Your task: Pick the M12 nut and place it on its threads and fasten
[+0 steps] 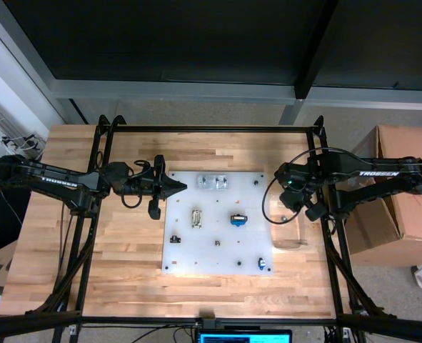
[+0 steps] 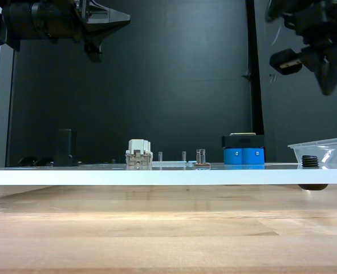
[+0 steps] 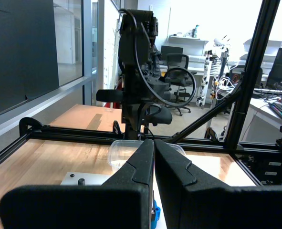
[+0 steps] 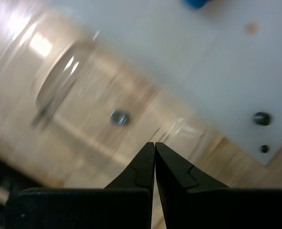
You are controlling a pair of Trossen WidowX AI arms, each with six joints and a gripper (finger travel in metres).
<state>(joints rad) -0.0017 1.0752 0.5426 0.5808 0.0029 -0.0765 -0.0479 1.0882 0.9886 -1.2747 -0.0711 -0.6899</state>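
High view takes in the wooden tabletop (image 1: 89,243) with the white board (image 1: 189,246) lying at its middle, and everything else is placed from that board. The left arm reaches in from beyond the board's left edge, and its left pincer (image 1: 182,187) hangs high over the board's far left corner, pointing level across it. The left wrist view shows its two fingers pressed together with only a hairline between them and nothing held. The right arm comes in from beyond the board's right edge, and its right pincer (image 4: 155,144) points downward, raised well above the tabletop just off that edge. Its fingers are likewise closed tip to tip and grip nothing. A clear tray (image 2: 326,148) sits on the tabletop just beside the board's right edge, below the right pincer. The black ribbed stud (image 2: 310,161) stands upright on the board near its near right edge, with its ribs bare. The M12 nut (image 4: 119,117) lies flat and free inside the tray, off the board and clear of its stud, touched by neither pincer.
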